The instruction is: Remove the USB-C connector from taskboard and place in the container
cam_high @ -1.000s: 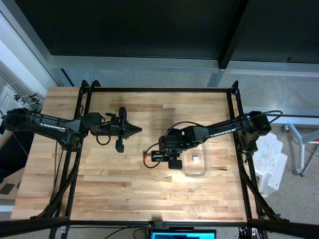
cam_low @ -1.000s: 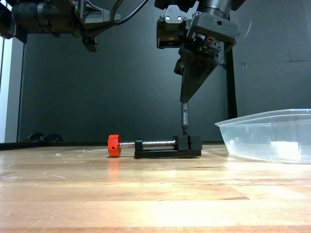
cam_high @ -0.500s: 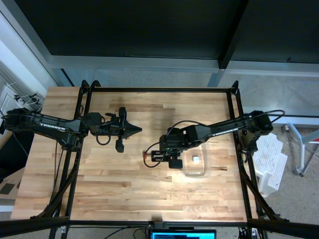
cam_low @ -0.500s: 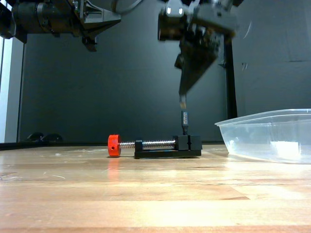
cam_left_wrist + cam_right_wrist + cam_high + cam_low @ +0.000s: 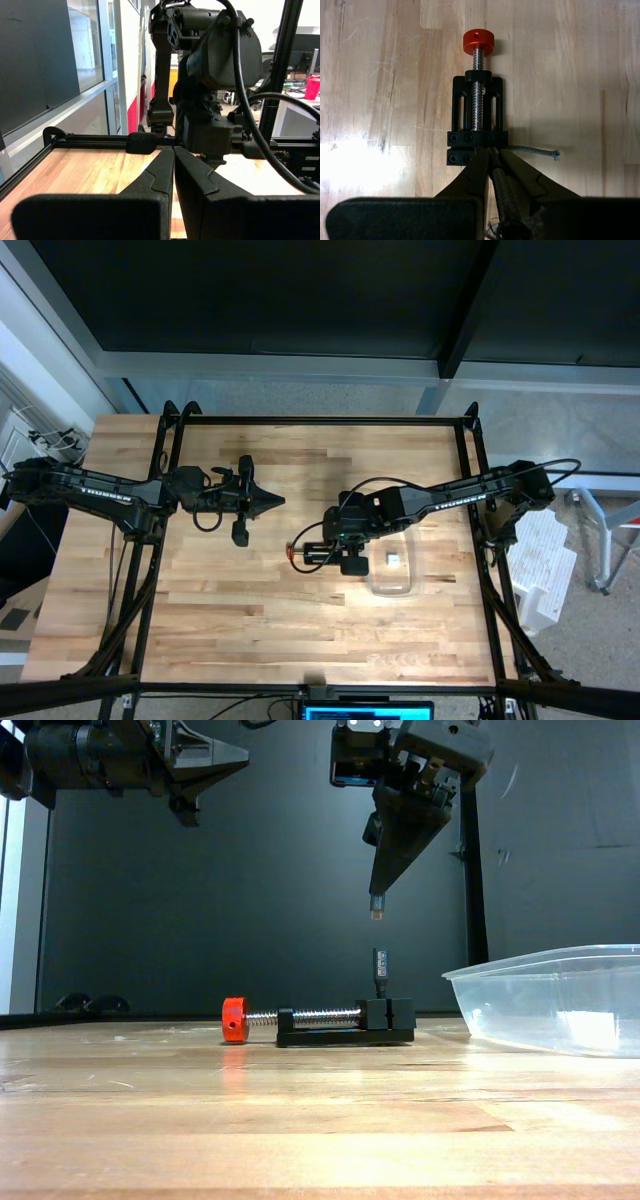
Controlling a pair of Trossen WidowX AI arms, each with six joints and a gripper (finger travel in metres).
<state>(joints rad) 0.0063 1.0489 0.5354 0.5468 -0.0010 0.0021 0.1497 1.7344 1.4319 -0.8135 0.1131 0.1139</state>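
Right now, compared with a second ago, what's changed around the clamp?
The right gripper rose, shut on the USB-C connector, pulling it off the upright pin in the taskboard. Pin, taskboard, container and the parked left gripper, shut above the table's left side, stayed put.

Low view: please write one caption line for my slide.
Right hand, shut on the USB-C connector, hangs above the taskboard; left hand parked high at left.
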